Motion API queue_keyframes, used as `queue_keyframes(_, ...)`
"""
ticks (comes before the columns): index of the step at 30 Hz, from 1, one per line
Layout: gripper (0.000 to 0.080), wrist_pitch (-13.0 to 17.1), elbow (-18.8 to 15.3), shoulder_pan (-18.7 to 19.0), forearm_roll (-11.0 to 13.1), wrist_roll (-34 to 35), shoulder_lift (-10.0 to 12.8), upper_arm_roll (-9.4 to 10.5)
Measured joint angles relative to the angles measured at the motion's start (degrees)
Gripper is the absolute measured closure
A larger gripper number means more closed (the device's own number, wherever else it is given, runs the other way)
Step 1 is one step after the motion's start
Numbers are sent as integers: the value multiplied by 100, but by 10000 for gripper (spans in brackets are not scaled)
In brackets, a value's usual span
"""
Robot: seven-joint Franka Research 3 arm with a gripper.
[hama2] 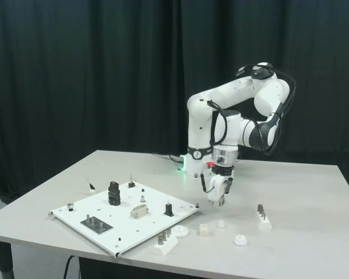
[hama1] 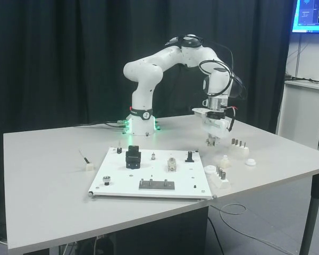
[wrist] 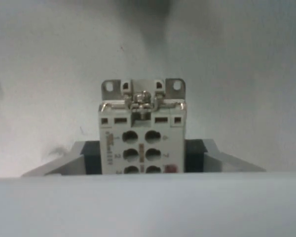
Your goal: Insert waterproof.
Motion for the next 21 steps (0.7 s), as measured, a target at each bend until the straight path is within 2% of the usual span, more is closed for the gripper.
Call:
queue_keyframes(12,486,0,14,-49,-562,-1161,0,-287)
queue_keyframes(21,486,-94,8,-211,-823,-2114,-1,-490)
